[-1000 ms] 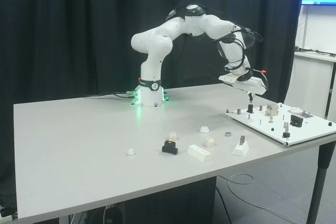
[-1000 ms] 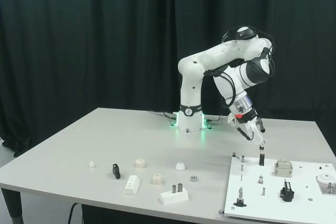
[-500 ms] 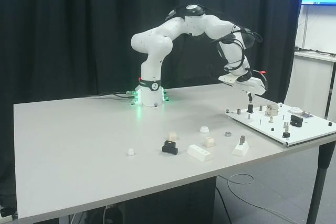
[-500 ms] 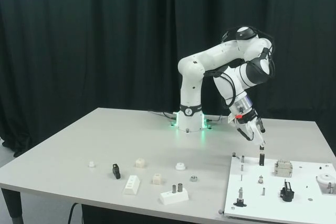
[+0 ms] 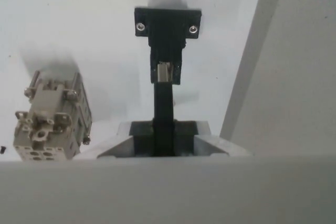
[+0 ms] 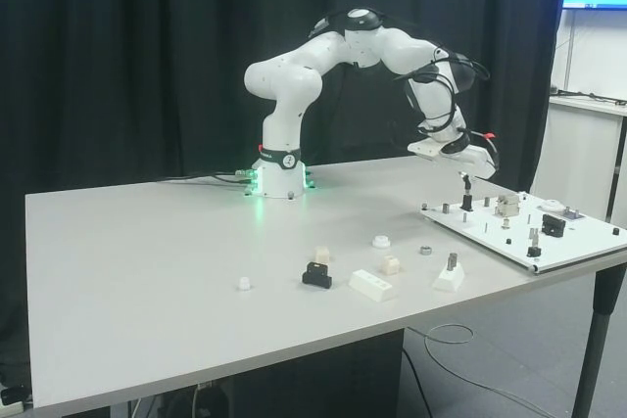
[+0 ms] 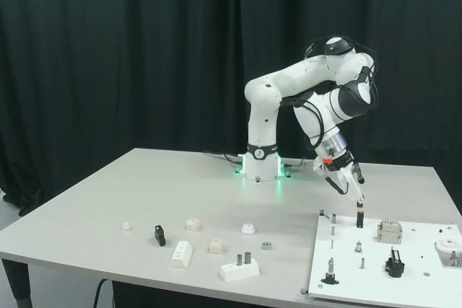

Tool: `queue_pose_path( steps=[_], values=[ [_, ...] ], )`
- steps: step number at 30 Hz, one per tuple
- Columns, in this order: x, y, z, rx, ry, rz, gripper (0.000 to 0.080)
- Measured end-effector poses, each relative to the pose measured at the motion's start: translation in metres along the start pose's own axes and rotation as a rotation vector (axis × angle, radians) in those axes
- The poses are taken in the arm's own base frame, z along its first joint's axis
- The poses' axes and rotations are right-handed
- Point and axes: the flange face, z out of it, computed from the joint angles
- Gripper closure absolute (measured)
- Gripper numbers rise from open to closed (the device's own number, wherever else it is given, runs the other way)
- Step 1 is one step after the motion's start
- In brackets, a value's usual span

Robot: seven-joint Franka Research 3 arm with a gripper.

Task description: Insert USB.

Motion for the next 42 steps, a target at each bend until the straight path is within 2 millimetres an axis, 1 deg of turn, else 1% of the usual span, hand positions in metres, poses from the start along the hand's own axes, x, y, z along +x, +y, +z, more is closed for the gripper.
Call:
queue_pose_path(
  steps=[11, 42],
  values=[
    [0.0007, 0.0002, 0.006, 0.0, -0.014, 0.005, 0.0731],
    [0.0034, 0.0023, 0.0066, -0.029, -0.009, 0.016, 0.0731]
  ],
)
